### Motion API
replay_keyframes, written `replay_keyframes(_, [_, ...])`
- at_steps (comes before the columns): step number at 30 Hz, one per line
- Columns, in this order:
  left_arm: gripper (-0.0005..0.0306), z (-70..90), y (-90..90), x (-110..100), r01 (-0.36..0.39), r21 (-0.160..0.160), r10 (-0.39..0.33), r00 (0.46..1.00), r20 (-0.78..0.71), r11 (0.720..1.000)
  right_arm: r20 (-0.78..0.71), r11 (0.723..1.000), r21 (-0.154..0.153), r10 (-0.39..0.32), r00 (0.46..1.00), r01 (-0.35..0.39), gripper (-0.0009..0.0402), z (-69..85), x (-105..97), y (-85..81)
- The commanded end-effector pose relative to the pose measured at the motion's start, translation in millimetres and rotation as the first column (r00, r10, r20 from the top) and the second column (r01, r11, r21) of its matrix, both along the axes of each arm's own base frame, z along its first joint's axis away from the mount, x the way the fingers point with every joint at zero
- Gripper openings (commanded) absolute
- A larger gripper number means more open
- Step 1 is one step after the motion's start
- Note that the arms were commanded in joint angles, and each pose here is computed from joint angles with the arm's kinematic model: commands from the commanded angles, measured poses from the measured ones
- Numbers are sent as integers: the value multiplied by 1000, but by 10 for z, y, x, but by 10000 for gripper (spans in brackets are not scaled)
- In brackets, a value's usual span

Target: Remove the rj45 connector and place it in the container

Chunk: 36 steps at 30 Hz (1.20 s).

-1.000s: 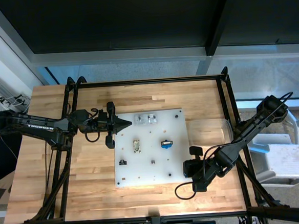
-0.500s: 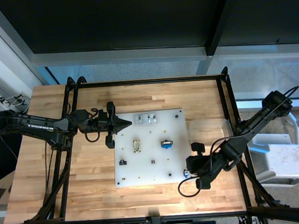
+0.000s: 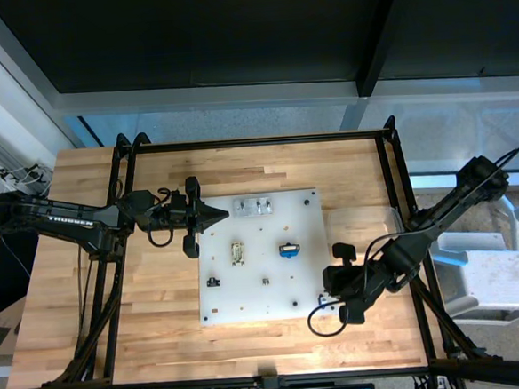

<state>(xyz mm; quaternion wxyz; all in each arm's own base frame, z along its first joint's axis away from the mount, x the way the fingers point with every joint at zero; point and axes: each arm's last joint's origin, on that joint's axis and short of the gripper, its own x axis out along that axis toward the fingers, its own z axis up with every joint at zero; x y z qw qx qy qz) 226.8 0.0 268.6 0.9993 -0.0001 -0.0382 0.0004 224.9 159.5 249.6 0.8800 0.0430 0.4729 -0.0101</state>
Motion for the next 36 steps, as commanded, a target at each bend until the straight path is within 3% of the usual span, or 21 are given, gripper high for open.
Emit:
replay_keyframes(1, [0,0,1,1,0,0,0,1000,0,1000,-15,999,-9,-34,999,34,0,35,-14,-114])
replay_keyframes(10, [0,0,0,1,0,0,0,1000,0,1000,-95,988,-62,-148,984,143,0,47,-104,-524])
replay_keyframes(13, [0,0,0,1,0,0,0,1000,0,1000,-98,981,-59,-188,977,183,0,9,-177,-672])
replay_keyframes(17, [0,0,0,1,0,0,0,1000,0,1000,-127,973,-27,-231,965,230,0,-63,-311,-876])
replay_keyframes(23, [0,0,1,0,0,0,0,1000,0,1000,-166,950,-51,-312,935,308,0,-155,-560,-1136])
replay_keyframes(31, [0,0,0,0,0,0,0,1000,0,1000,-252,930,-114,-366,896,348,0,-200,-864,-1309])
replay_keyframes(36, [0,0,0,1,0,0,0,1000,0,1000,-273,929,-128,-370,888,348,0,-175,-978,-1340])
